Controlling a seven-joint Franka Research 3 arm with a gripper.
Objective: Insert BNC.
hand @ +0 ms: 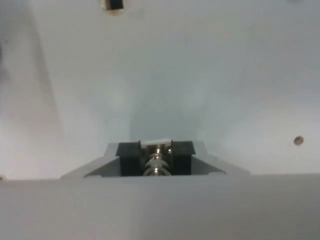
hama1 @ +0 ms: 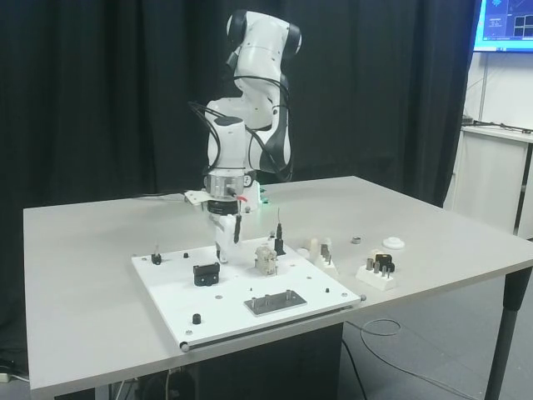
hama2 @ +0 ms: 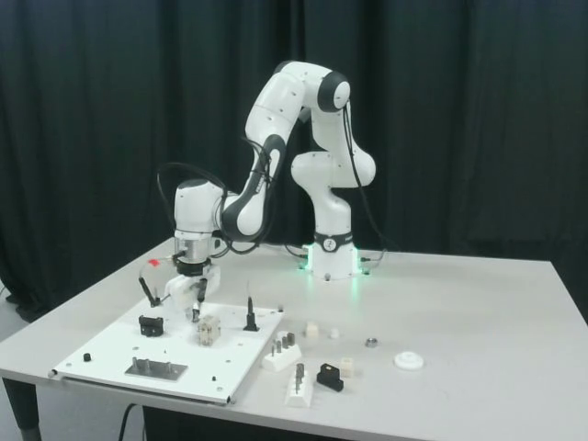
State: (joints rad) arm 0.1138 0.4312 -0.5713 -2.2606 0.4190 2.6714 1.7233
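Observation:
In the wrist view my gripper is shut on a small metal BNC connector, held upright between the two black pads. It hangs a little above the white board. A small dark fitting with a pale ring shows at the edge of that view, apart from the connector. In the room views the gripper hovers over the rear middle of the board, between a black block and a small pale block.
A black upright post and a grey metal plate with pins also stand on the board. White holders with pegs, a white ring and small parts lie on the grey table beside it.

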